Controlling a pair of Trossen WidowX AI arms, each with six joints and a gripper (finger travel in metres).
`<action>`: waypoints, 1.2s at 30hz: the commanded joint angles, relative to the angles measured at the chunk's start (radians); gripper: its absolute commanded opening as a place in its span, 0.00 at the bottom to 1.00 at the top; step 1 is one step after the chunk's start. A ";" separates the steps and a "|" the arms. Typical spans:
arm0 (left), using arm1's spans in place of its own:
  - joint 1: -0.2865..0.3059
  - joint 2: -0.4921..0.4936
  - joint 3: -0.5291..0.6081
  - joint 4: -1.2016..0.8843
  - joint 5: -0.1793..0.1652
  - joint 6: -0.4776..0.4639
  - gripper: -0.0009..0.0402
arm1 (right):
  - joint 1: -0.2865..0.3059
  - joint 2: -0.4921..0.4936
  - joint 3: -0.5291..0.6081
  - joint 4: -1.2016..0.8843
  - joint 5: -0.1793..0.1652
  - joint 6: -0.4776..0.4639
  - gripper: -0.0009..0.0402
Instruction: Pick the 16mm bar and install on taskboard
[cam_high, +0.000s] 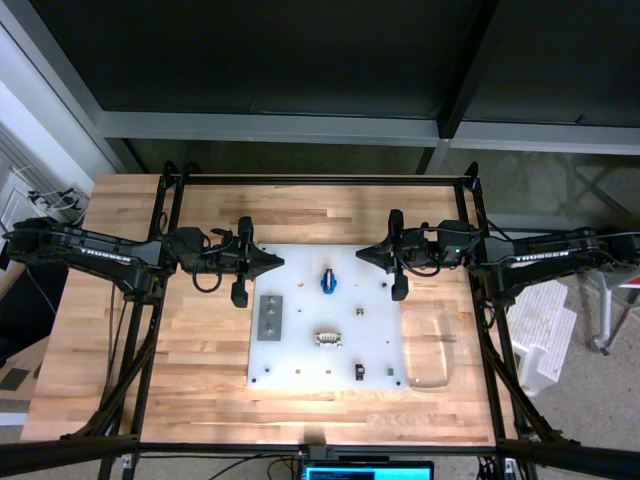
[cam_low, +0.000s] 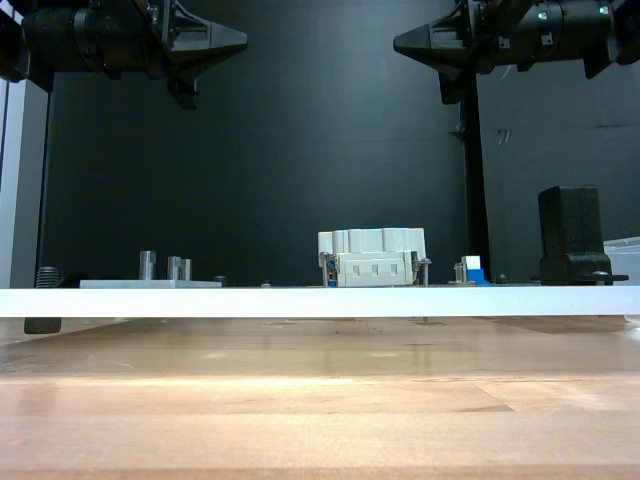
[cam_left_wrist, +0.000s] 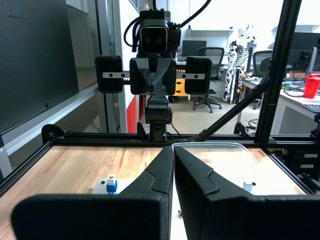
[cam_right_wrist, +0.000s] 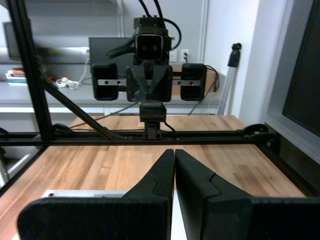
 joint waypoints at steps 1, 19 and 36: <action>0.000 0.000 0.000 0.000 0.000 0.000 0.02 | 0.000 0.001 -0.018 0.035 -0.005 0.000 0.02; 0.000 0.000 0.000 0.000 0.000 0.000 0.02 | 0.000 0.001 -0.045 0.074 -0.006 -0.002 0.02; 0.000 0.000 0.000 0.000 0.000 0.000 0.02 | 0.000 0.002 -0.045 0.075 -0.006 -0.009 0.02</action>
